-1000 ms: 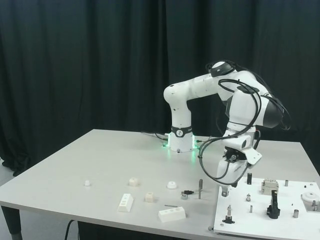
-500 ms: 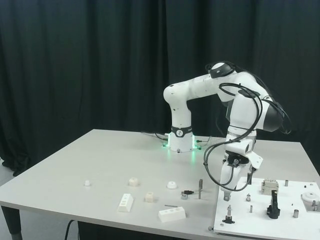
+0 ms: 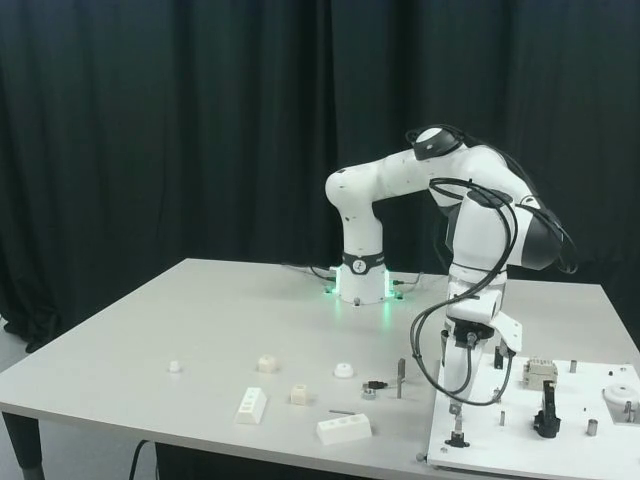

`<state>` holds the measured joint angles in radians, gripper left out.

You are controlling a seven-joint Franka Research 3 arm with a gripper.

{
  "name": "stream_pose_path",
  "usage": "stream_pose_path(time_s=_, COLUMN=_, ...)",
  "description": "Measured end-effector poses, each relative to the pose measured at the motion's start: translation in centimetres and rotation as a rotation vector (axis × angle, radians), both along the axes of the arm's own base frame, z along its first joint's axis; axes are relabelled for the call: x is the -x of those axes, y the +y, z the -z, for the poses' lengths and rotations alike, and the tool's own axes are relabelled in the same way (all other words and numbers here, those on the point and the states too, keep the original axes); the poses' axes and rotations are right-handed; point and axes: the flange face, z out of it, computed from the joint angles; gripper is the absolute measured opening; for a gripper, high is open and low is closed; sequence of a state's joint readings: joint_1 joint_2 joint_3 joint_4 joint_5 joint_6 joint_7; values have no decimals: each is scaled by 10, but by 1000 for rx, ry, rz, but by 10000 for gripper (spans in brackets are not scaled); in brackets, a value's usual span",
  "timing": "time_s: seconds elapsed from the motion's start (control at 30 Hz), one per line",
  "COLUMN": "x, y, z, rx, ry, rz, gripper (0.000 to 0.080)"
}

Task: Remove Ethernet.

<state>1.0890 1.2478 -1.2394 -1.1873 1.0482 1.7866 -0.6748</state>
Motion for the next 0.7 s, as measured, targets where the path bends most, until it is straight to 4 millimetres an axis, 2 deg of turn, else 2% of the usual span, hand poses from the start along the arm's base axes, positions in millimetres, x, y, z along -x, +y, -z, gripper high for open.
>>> stream_pose_path(time_s=0.7, x=-16, y=-1, z=9, rx=-68, ry=101, rz=-26, gripper=800)
